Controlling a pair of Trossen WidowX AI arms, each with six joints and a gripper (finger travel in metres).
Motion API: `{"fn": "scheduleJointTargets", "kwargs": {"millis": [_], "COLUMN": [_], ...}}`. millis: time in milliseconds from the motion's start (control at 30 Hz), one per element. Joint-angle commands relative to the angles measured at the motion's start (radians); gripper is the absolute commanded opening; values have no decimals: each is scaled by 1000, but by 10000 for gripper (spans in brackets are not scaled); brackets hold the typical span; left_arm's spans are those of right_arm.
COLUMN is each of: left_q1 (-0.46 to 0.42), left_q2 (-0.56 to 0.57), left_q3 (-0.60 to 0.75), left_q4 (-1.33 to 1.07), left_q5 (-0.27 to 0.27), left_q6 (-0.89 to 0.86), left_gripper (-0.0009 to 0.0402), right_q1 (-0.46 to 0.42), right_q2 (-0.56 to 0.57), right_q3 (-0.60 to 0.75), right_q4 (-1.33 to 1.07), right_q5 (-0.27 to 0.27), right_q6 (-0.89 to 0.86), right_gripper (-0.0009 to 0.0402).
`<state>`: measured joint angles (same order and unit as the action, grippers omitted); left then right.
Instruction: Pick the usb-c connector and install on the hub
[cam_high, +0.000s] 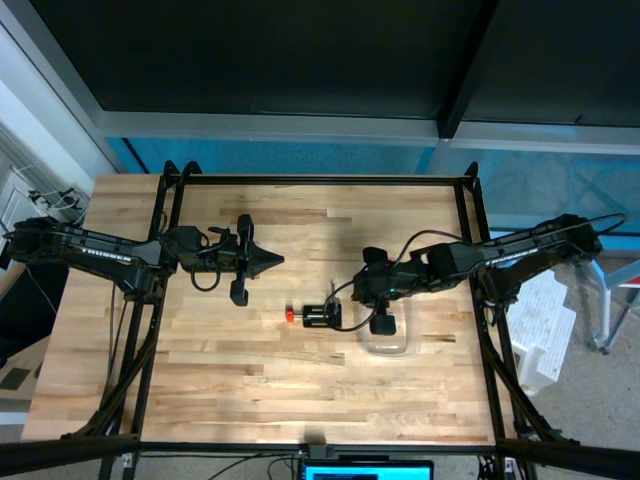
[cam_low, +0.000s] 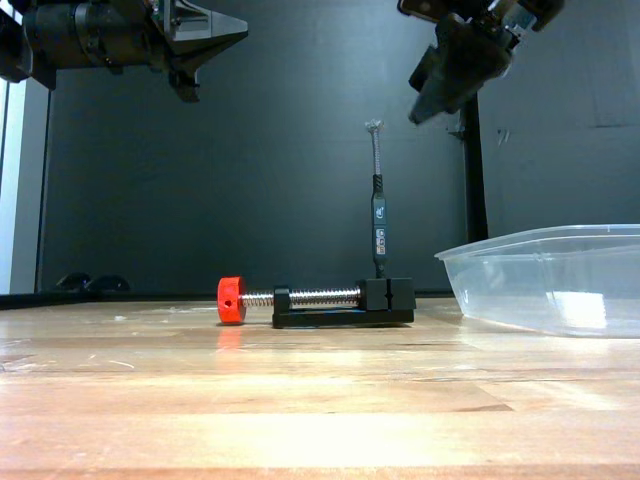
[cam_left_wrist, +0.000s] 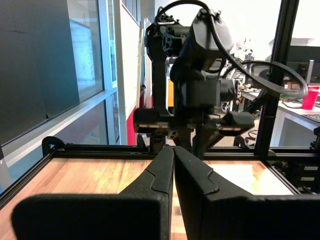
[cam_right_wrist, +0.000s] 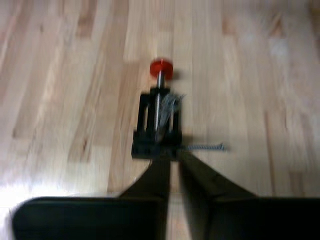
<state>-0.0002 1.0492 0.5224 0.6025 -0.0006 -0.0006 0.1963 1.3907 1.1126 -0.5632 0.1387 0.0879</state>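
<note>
Overhead, I see the left gripper (cam_high: 276, 260) hanging above the table (cam_high: 230, 370) left of centre, pointing inward. The right gripper (cam_high: 381, 324) sits above the left end of a clear plastic tub (cam_high: 408, 345), just right of a small vise (cam_high: 320, 317).

The low view gives what the overhead hardly shows. The usb-c connector (cam_low: 380, 225) stands upright in the vise's end block with a frayed cable stub on top, and neither arm holds it. Only this view gives height: both grippers are well above the tabletop. The right one is tilted down, up and to the right of the stub's tip and apart from it. The red knob (cam_low: 231, 299) on the vise screw faces the left arm's side.

In the left wrist view the fingers are pressed flat together with nothing between them. The right arm across the table fills the background.

In the right wrist view I read the fingers as drawn together to a thin sliver, with nothing in their grip. The vise lies just past the tips, knob at its far end. The picture is soft, and I can't make out the connector body there.
</note>
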Motion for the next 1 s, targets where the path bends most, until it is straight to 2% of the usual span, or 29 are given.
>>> {"fn": "scheduleJointTargets", "kwargs": {"millis": [33,133,467,533,633,833,933,1000], "left_q1": [0,0,0,0,0,0,0,0], "left_q2": [0,0,0,0,0,0,0,0], "left_q3": [0,0,0,0,0,0,0,0], "left_q4": [0,0,0,0,0,0,0,0], "left_q5": [0,0,0,0,0,0,0,0], "left_q6": [0,0,0,0,0,0,0,0], "left_gripper": [0,0,0,0,0,0,0,0], "right_q1": [-9,-24,-93,-115,-151,-175,-174,-173], "right_q2": [-38,-73,-210,-230,-257,-280,-285,-290], "right_q3": [-41,-91,-226,-248,-288,-359,-379,-383], "right_q4": [89,191,524,590,693,849,893,908], "right_q5": [3,3,-6,-15,-63,-66,-108,-103], "right_q6": [-2,-29,-99,-101,-98,-96,-91,-80], "right_gripper": [9,-2,0,0,0,0,0,0]}}
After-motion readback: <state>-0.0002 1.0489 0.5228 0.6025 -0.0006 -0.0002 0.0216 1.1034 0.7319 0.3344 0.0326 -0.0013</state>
